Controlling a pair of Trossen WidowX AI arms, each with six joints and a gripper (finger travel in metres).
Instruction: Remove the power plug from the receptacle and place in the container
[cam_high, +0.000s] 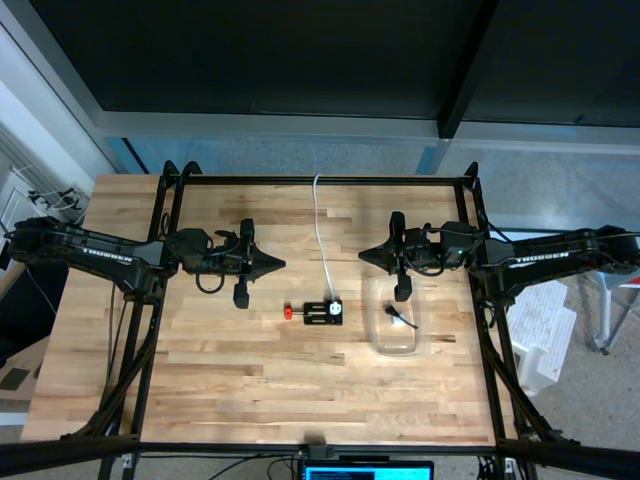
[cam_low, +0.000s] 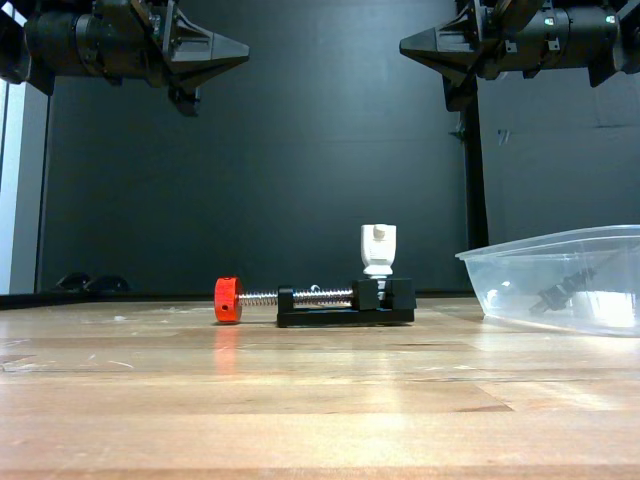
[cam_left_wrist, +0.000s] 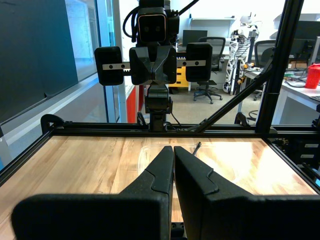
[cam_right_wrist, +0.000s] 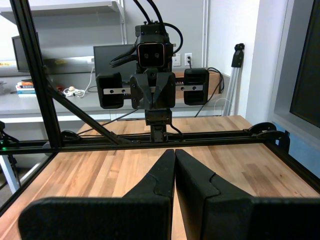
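Your left claw is clenched on nothing, its fingers pressed flat together. It hangs well above the bench, left of the middle. Your right claw faces it from the other side, clenched and empty too, high up near the far end of the container.

The power plug lies inside that container, and the low view shows its thin tail slanting upward behind the clear wall. The receptacle sits just left of the container without touching it. Its red knob points left, and the white cable runs from it to the bench's far edge.

The bench is pale wood laid in long strips of mixed tone, with a soft sheen and fine scratches near the front. A black frame rims it. Beyond the far edge you see a dark panel and grey floor. The left wrist camera looks past the right arm to office chairs and desks. The right wrist camera looks past the left arm to a monitor under a shelf.
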